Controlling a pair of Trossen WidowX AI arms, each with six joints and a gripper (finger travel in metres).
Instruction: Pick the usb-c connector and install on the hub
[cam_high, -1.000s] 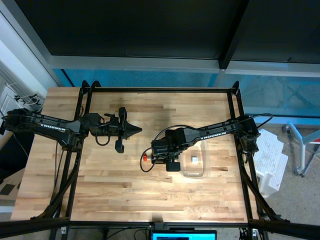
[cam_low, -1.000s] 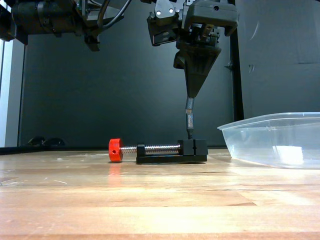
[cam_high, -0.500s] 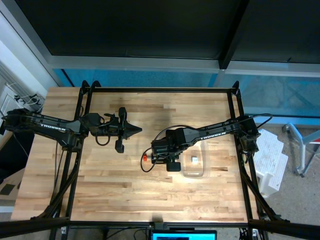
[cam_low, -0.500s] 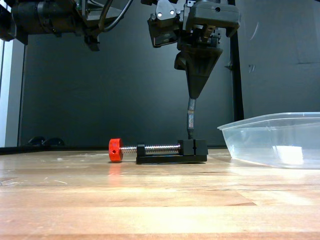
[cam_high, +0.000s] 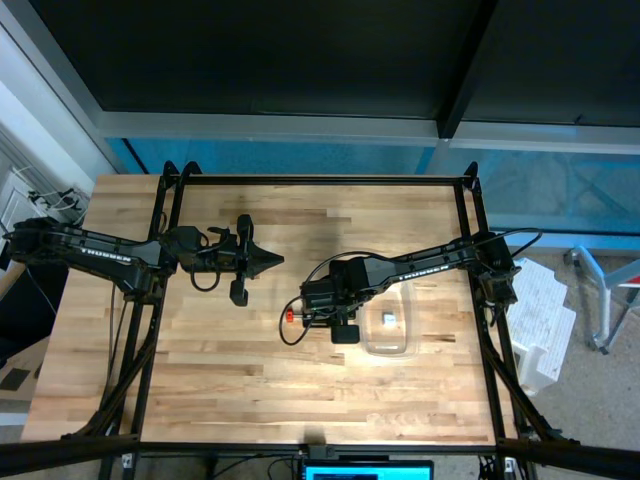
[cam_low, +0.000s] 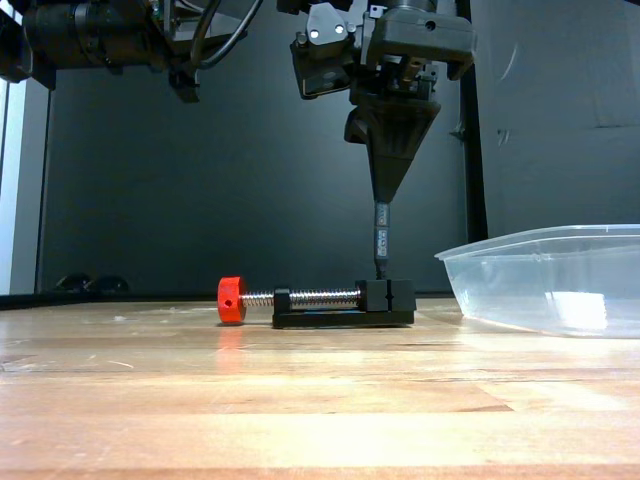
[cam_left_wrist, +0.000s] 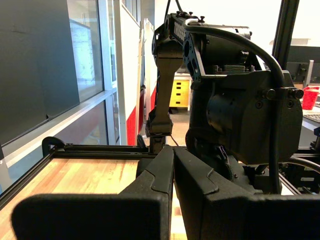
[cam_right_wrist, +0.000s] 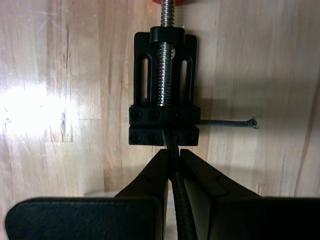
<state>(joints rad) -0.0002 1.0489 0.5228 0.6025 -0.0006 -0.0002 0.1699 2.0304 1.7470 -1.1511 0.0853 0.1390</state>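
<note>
CHANGE. Compared with half a second earlier, the right end effector (cam_low: 383, 196) has shifted slightly toward the left arm's side in the low view. The usb-c connector (cam_low: 380, 238) stands upright in the same place. The left end effector (cam_high: 272, 261) has not moved.

STATE. The right end effector is clenched on the usb-c connector, directly above the black vise (cam_low: 345, 300). The connector's lower tip enters the gap between the vise blocks (cam_right_wrist: 164, 125). The vise rests on the tabletop (cam_low: 300, 400), with its red knob (cam_low: 231, 299) pointing away from the clear plastic tub (cam_low: 545, 275). The left end effector hangs well above the tabletop, far from the vise, its fingers (cam_left_wrist: 160, 172) pressed together with nothing between them.

LIMITS OF VIEW. The hub cannot be made out; the vise blocks cover whatever they clamp. How far the connector is seated cannot be determined. A short grey cord (cam_right_wrist: 227, 123) projects from the side of the vise; its inner end is hidden.
</note>
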